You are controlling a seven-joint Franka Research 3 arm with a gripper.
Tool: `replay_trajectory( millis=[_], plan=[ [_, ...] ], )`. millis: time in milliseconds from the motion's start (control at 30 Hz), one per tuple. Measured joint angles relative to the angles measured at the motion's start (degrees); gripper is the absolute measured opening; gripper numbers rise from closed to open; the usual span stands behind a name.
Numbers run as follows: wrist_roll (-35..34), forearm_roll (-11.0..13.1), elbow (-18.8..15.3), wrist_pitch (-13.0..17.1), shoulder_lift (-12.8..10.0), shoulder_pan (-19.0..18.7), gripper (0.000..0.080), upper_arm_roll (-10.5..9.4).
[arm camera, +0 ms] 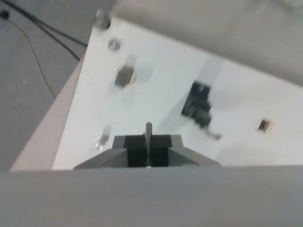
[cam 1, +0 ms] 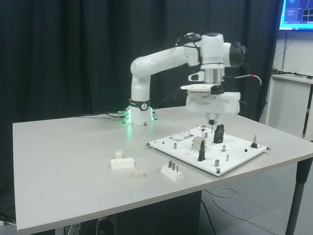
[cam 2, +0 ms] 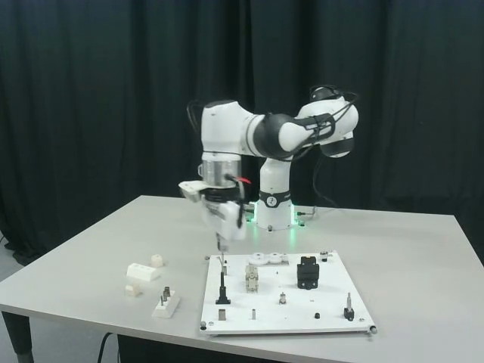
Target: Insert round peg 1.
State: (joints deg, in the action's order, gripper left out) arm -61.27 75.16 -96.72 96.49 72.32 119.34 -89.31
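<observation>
My gripper [arm camera: 148, 158] is shut on a thin grey round peg [arm camera: 148, 138] that points straight down between the fingers. It hangs a little above the white board [arm camera: 165, 90]. In the second room view the gripper [cam 2: 220, 240] is over the board's [cam 2: 333, 314] far left corner, and the peg [cam 2: 221, 255] ends just above the surface. The first room view shows the gripper [cam 1: 211, 119] above the board [cam 1: 239, 156], close to a black block [cam 1: 218, 133]. I cannot make out the hole under the peg.
The board carries a black block [arm camera: 198, 105], a grey metal block [arm camera: 124, 75], a black upright post [cam 2: 222, 291] and several small pegs. White holder blocks [cam 2: 141, 271] [cam 2: 166, 304] lie on the grey table [cam 2: 408, 249] left of the board. Cables [arm camera: 42, 28] run across the table.
</observation>
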Motion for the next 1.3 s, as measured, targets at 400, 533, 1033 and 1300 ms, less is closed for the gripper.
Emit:
replay_trajectory(
  millis=[400,533,1033,1300],
  plan=[
    [-0.02,-2.37,3.91,0.12,0.22,-2.22,0.0015,-2.78],
    [-2.27,-2.41,4.75,0.79,0.28,-2.69,0.0015,-3.85],
    [-6.17,-2.44,6.65,5.78,0.35,-2.98,0.0015,-8.81],
    [-7.61,-2.44,7.12,7.55,0.36,-3.02,0.0015,-11.29]
  ],
)
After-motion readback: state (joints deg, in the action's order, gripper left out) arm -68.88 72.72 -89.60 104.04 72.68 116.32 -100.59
